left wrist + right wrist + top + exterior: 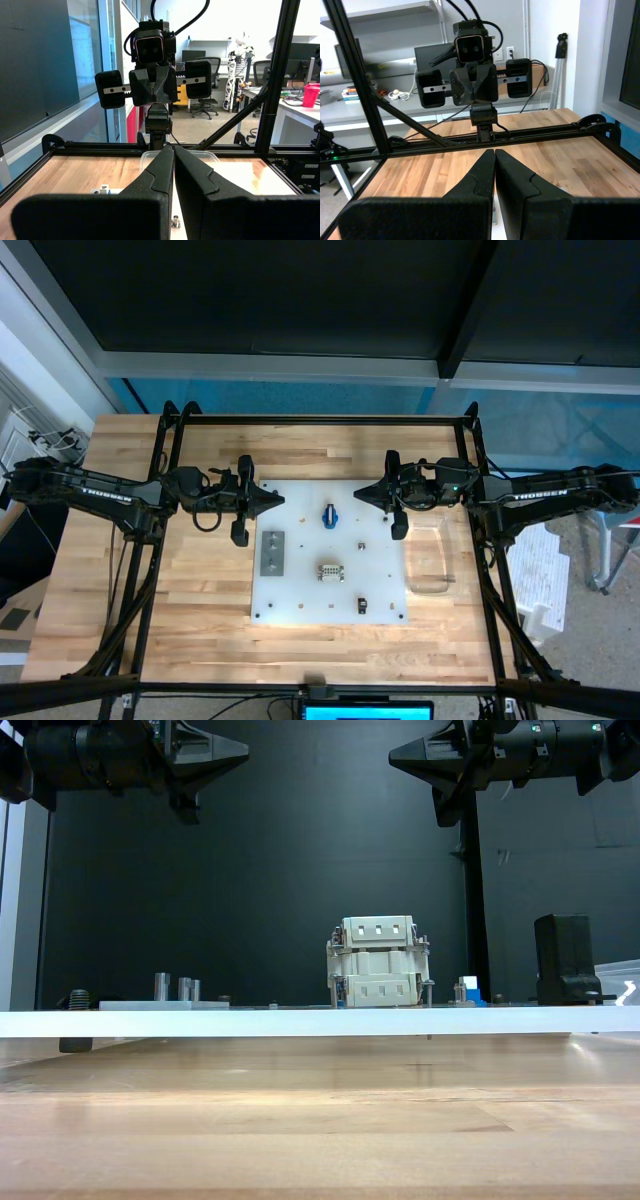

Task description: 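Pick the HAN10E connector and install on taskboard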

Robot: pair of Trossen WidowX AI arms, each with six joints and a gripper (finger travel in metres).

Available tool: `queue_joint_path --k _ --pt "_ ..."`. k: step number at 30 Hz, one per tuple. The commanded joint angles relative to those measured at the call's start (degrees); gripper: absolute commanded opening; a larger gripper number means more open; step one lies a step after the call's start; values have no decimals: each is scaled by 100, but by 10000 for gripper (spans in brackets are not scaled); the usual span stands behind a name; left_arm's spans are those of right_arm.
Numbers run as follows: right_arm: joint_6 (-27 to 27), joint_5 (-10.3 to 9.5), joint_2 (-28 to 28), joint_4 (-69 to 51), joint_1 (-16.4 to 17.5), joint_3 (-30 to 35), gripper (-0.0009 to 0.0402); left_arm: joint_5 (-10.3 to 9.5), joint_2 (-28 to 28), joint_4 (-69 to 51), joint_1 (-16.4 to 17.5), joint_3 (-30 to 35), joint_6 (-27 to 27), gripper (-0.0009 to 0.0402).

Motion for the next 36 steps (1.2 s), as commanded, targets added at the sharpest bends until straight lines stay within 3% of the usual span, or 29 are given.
queue_joint_path --k 1,36 --pt "0 105 0 -4 0 0 0 0 0 0 0 2 2 1" --pt "-74 136 0 -15 0 0 0 0 0 0 0 2 2 1"
